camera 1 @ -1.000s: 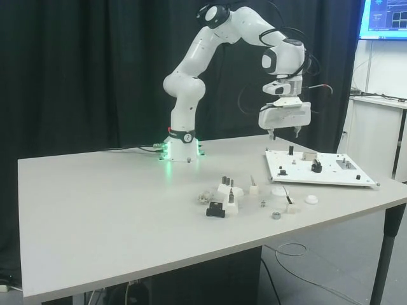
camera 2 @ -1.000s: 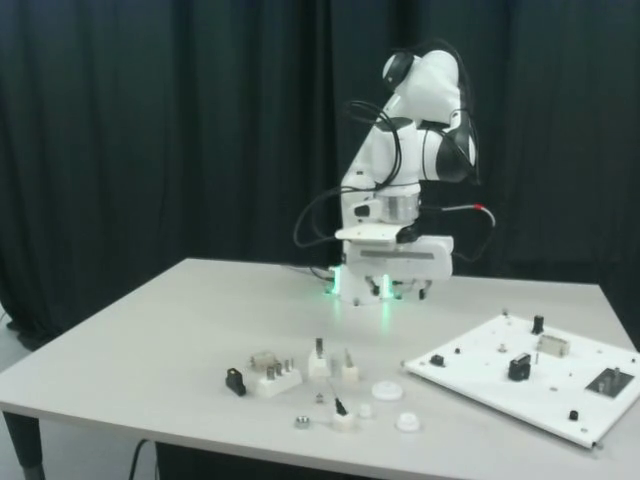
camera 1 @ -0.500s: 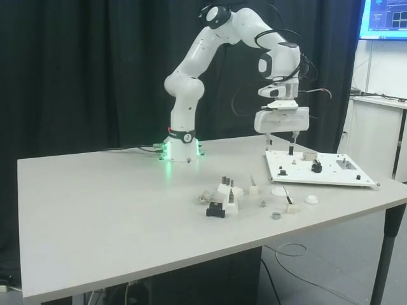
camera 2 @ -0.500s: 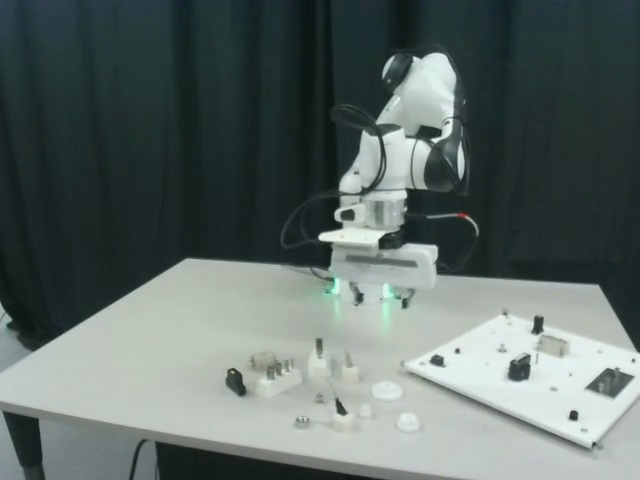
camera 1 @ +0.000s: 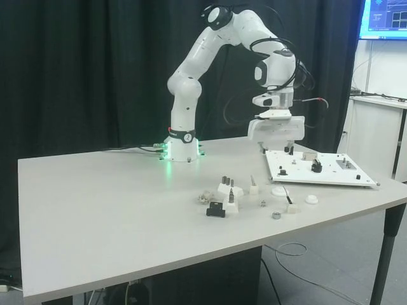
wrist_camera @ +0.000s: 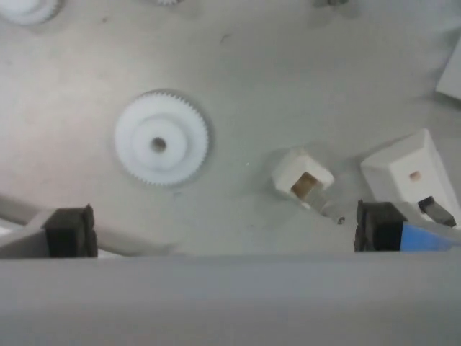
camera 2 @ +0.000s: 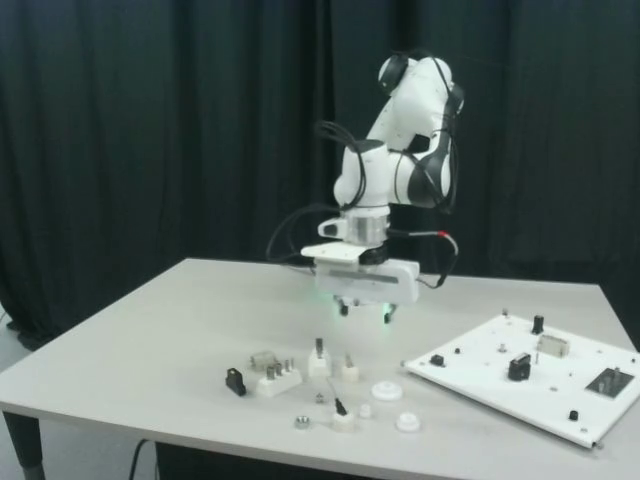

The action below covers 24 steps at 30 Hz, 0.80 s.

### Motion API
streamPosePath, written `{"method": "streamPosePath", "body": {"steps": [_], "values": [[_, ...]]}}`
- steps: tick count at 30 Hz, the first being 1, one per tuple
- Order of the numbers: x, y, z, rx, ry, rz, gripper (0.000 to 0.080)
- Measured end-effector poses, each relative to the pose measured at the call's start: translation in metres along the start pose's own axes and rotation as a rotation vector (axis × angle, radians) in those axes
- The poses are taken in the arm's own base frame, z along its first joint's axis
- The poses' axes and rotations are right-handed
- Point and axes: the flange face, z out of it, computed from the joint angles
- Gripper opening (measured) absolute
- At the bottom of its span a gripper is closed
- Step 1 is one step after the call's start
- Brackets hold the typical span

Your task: Pick BNC.

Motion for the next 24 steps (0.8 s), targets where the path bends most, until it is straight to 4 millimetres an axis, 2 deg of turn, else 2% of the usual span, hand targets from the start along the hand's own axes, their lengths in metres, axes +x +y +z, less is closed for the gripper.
{"method": "streamPosePath", "body": {"steps": [12, 24], "values": [[0.025, 0.009, 0.021, -0.005, -0.016, 0.144, 0.08], [0.04, 0.012, 0.039, 0.001, -0.016, 0.256, 0.08]]}}
